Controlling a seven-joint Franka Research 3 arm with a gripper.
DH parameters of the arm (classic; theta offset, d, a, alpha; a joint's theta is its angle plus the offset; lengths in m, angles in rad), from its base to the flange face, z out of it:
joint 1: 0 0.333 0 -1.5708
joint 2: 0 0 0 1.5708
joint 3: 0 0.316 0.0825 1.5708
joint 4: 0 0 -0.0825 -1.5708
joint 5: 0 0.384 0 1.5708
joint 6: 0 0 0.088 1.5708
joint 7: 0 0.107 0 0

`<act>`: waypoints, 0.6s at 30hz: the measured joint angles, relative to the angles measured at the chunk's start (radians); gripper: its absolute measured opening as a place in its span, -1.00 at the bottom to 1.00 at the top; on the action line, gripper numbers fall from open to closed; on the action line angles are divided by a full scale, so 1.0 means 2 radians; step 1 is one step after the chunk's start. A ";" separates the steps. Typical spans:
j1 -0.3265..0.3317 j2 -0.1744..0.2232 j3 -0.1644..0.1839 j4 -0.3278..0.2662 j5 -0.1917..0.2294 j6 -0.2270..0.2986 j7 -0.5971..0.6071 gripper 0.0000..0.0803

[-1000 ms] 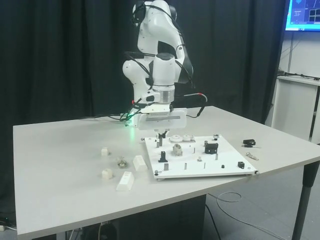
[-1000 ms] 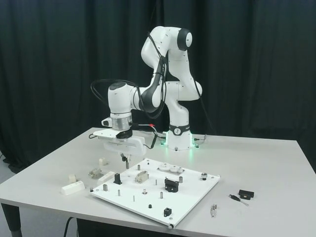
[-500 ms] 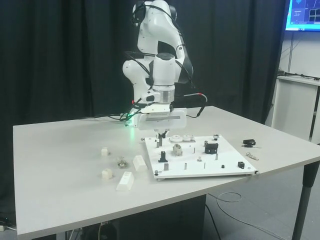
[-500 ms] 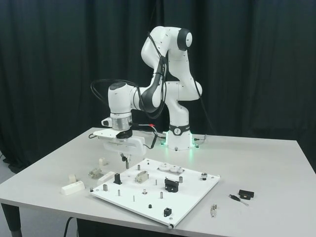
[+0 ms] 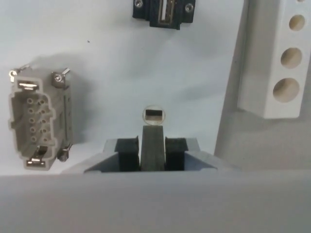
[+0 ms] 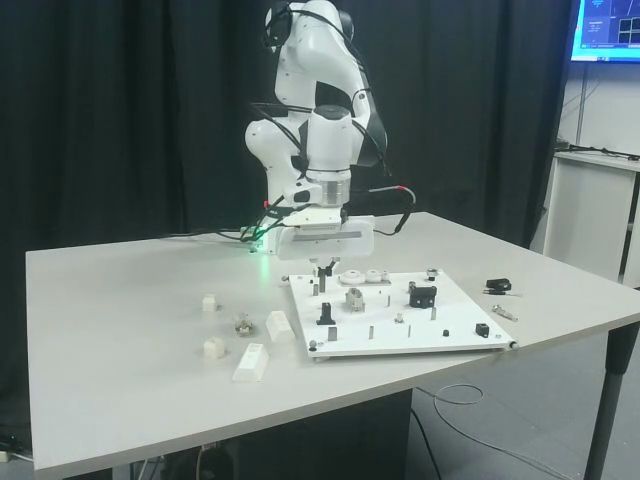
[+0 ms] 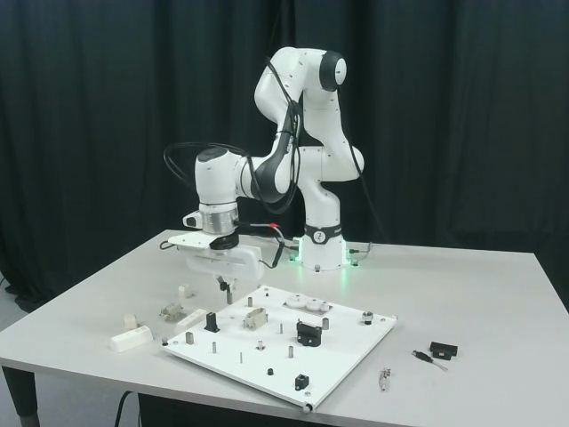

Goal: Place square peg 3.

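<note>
nothing moved — jaws (image 5: 153, 154) clamp square peg (image 5: 153, 145).

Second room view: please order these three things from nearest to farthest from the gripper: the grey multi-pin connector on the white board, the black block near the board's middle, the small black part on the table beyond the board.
1. Grey multi-pin connector, on the board just below the gripper.
2. Black block, mid-board.
3. Small black part, off the board, on the table's far side from the gripper.

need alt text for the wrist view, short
The gripper holds a square peg just above a small square hole in the white board. A grey multi-pin connector sits nearby, and a white block with round holes lies off the board.
</note>
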 joint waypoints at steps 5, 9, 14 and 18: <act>0.000 0.000 0.000 0.002 0.000 0.000 0.000 -0.72; 0.000 0.000 -0.001 0.005 -0.008 0.002 0.000 -0.72; 0.000 0.000 -0.004 0.013 -0.020 0.004 0.008 -0.72; 0.000 0.000 -0.010 0.020 -0.034 0.009 0.018 -0.72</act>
